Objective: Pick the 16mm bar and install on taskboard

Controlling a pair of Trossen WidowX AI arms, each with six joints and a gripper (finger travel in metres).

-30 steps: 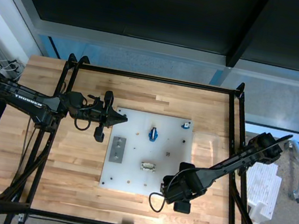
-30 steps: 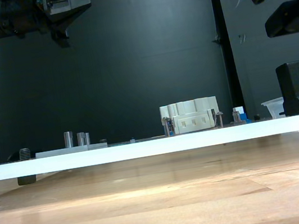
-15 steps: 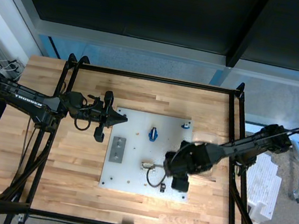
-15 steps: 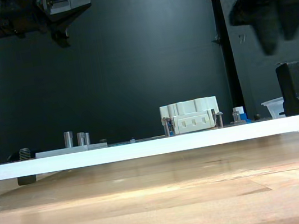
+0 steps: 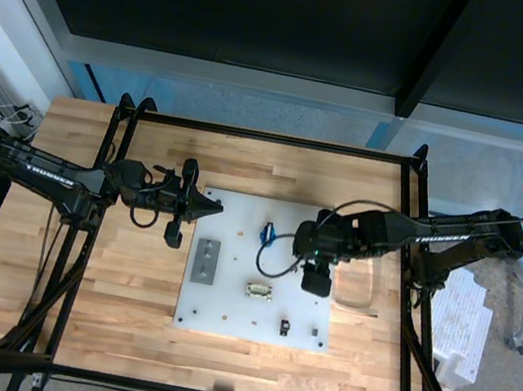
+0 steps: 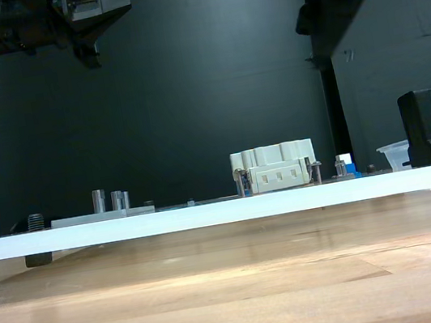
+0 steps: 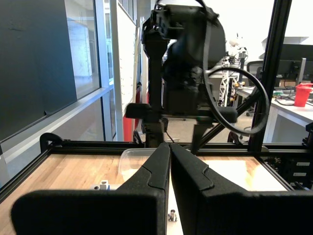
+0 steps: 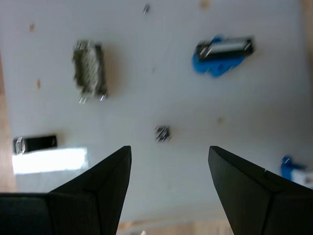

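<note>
Right pincer (image 8: 169, 148) gapes empty above taskboard (image 5: 224, 300); left pincer (image 7: 169, 145) closed over its edge.

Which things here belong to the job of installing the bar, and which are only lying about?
Job: white board; right tool, open, above the board; the small bar, which I cannot pick out here.
Lying about: clear tray beside the board's right edge; left tool, shut, raised near the board's far left corner.

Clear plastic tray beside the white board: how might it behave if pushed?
Thin clear plastic tray: probably light, sliding on wooden table; rim may flex. Open right gripper hovers over white board; shut left gripper by its left edge.
</note>
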